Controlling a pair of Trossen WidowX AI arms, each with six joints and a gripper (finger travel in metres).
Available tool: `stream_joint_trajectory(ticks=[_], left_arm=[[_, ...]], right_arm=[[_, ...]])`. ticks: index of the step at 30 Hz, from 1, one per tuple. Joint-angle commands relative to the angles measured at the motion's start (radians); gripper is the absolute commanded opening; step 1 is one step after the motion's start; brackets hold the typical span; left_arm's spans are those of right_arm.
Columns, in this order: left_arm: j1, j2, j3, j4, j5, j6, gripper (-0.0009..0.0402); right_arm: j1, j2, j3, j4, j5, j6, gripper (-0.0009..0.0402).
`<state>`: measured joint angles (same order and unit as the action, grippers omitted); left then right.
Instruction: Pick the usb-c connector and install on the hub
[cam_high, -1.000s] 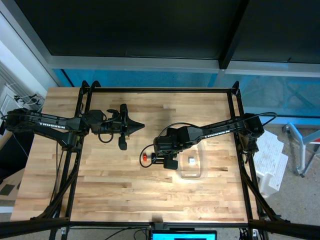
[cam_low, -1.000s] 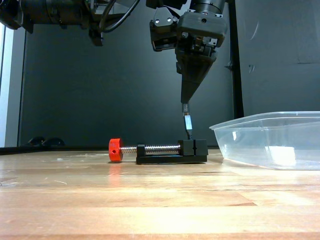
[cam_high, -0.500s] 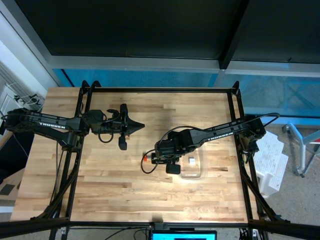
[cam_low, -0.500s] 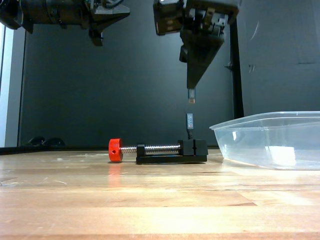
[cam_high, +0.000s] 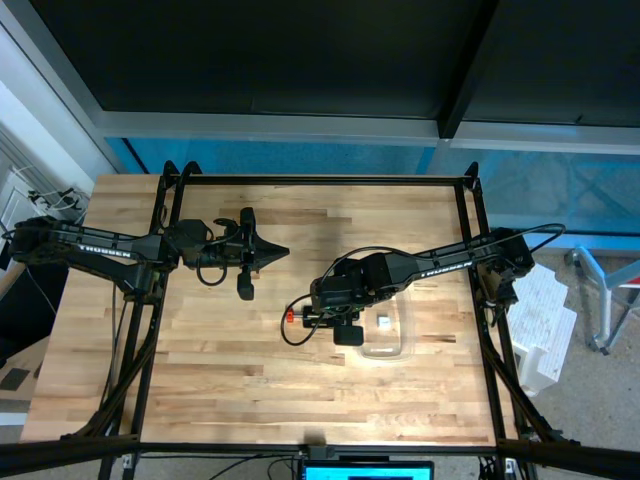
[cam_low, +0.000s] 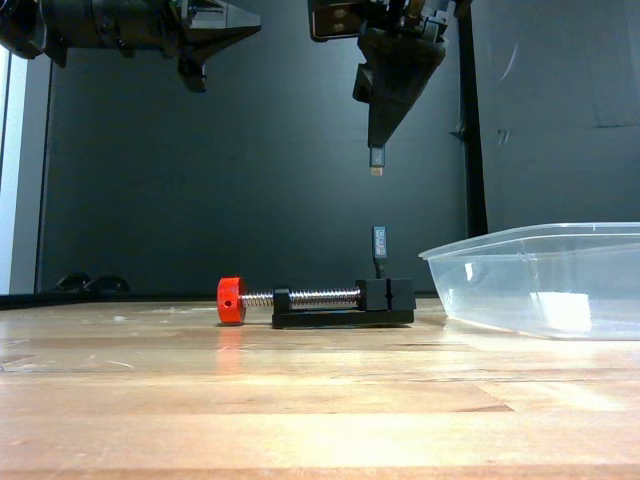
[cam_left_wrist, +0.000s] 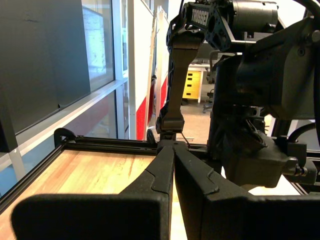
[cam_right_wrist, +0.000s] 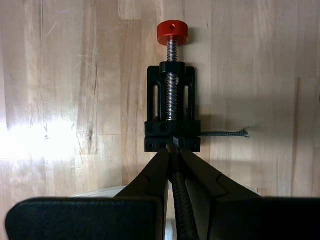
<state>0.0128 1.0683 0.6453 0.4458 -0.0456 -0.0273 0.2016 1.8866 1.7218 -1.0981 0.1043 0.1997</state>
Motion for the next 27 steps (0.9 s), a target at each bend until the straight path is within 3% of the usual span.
stream_joint_trajectory(ticks=[1,14,27], left_arm=[[0.000,0.000,0.000,0.000,0.000,0.000,0.0000],[0.000,0.000,0.000,0.000,0.000,0.000,0.0000],[0.000,0.000,0.000,0.000,0.000,0.000,0.0000]], right_arm=[[0.000,0.000,0.001,0.000,0.001,0.000,0.0002],[-0.002,0.002,0.001,0.003,0.001,-0.003,0.0002],[-0.040,0.002,-0.005,0.009,0.000,-0.060,0.0002]])
